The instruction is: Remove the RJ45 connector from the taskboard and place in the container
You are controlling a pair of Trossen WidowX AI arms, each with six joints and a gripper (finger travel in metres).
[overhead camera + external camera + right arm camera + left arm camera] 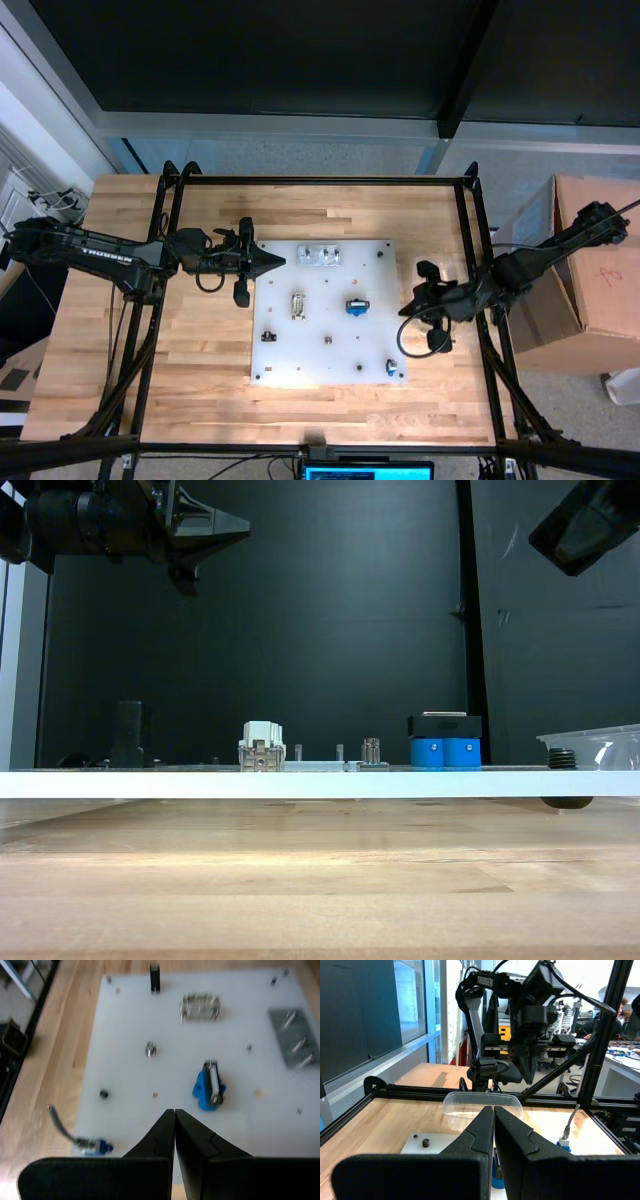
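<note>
The RJ45 connector [393, 367] stands in its blue seat at the near right corner of the white taskboard [300, 350], with a short grey cable stub rising from it. It also shows as the RJ45 connector [565, 1136] and the RJ45 connector [92, 1146]. The clear plastic container [322, 257] rests at the board's far edge, seen too as the container [480, 1108]. My left gripper [277, 263] hovers shut and empty over the board's far left edge. My right gripper [408, 303] hangs shut and empty just off the board's right edge, above and apart from the connector.
A blue D-sub part [357, 306] and a white multi-pin connector [297, 305] stand mid-board. A black post [268, 336] sits near the left edge. A black frame [320, 181] rings the table. A cardboard box [590, 270] stands at the right.
</note>
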